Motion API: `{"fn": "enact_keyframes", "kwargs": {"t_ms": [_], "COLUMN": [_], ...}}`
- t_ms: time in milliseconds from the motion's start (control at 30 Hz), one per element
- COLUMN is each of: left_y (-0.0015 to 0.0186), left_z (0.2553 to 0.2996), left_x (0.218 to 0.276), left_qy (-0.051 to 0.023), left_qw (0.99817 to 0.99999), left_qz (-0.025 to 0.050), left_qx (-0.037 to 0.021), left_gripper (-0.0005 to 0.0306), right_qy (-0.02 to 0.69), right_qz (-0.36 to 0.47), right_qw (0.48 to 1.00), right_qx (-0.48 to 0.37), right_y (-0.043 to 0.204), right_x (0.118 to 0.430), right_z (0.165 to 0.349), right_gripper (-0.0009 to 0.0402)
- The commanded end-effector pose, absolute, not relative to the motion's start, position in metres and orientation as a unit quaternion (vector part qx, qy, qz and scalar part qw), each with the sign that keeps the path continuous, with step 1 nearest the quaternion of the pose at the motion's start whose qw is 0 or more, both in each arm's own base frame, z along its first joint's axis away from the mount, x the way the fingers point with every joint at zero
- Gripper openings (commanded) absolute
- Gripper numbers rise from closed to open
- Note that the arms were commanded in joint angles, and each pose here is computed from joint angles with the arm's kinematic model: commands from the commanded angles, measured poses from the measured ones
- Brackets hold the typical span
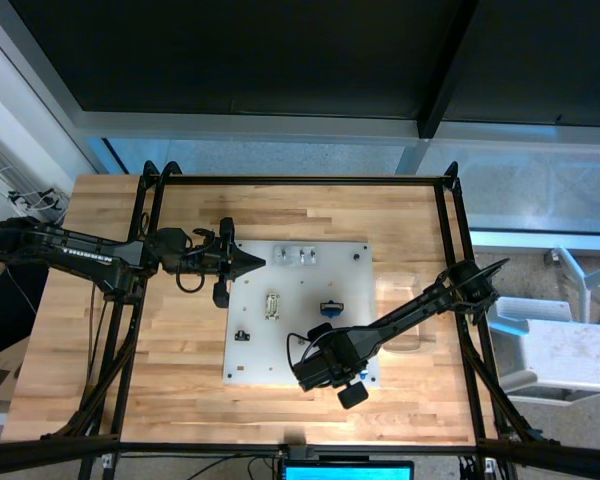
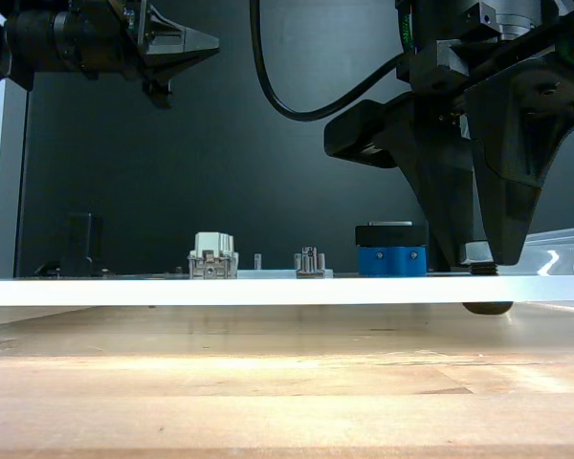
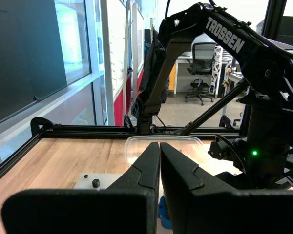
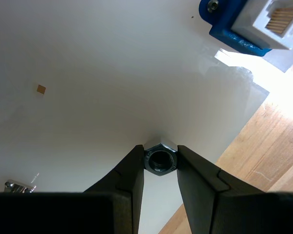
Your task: Pick the M12 fastener and fasten on the M12 threads
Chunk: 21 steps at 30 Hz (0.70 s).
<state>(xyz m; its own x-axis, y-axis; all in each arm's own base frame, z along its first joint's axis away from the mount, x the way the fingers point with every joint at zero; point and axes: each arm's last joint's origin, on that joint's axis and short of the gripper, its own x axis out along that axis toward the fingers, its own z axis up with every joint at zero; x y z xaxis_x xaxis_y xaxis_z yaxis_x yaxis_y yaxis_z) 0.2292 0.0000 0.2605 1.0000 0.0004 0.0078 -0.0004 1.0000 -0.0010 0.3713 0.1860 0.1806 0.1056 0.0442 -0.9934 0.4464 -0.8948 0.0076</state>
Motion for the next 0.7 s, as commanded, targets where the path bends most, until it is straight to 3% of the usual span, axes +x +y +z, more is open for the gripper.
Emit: {"fn": "enact_keyframes", "kwargs": {"t_ms": [33, 467, 700], "left_y": [0.0000, 0.0000, 0.0000], "left_z": [0.2605, 0.2605, 0.2605], "left_x": [0.2292, 0.2292, 0.2292], "left_qy": [-0.0041, -0.0041, -0.0041], "left_qw": [0.99999, 0.99999, 0.99999], "left_qz": [0.0002, 0.0002, 0.0002], "left_qx": [-0.0003, -0.0003, -0.0003], "left_gripper": [0.0000, 0.0000, 0.0000], "right_qy": [0.169, 0.172, 0.175], "right_qz": [-0.646, -0.643, -0.639], "right_qw": [0.156, 0.158, 0.160], "right_qx": [0.728, 0.729, 0.731], "right_y": [0.1860, 0.1860, 0.1852], "right_x": [0.3714, 0.3715, 0.3703], "right_z": [0.1813, 0.1824, 0.1873], "right_gripper": [0.0012, 0.0016, 0.0075]}}
